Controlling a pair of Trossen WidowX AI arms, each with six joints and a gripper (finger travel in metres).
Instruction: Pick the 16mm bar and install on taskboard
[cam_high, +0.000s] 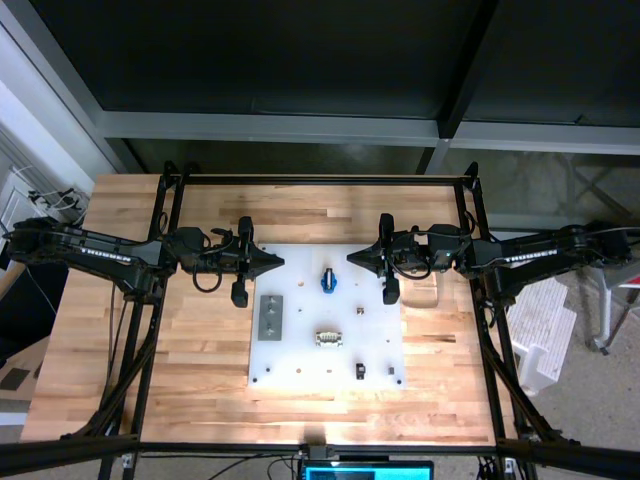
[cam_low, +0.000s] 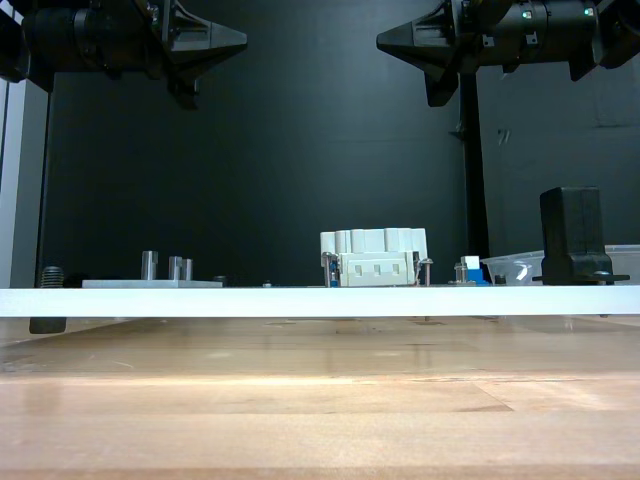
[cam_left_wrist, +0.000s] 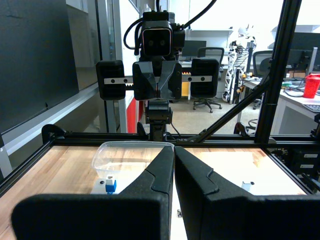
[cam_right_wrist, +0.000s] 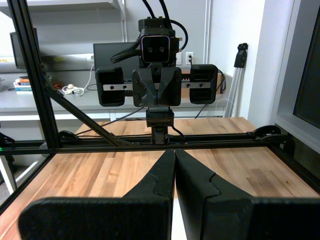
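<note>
Closed and empty, left tool (cam_high: 277, 262) high above the taskboard (cam_high: 300, 335), over its far left corner. Likewise closed and empty, right tool (cam_high: 352, 257) high above its far edge, pointed toward the left tool. Below both, taskboard flat on the desk (cam_high: 190, 340).

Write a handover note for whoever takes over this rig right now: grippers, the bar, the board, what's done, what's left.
Left gripper: shut, empty, high over the taskboard's far left part.
Right gripper: shut, empty, high over the far part, facing the left one.
Taskboard: flat on the table; clear tray beside its right edge.
Bar: cannot be made out in any view.
Done: nothing; no bar gripped.
Left: find the bar, pick it, install it on the taskboard.
</note>
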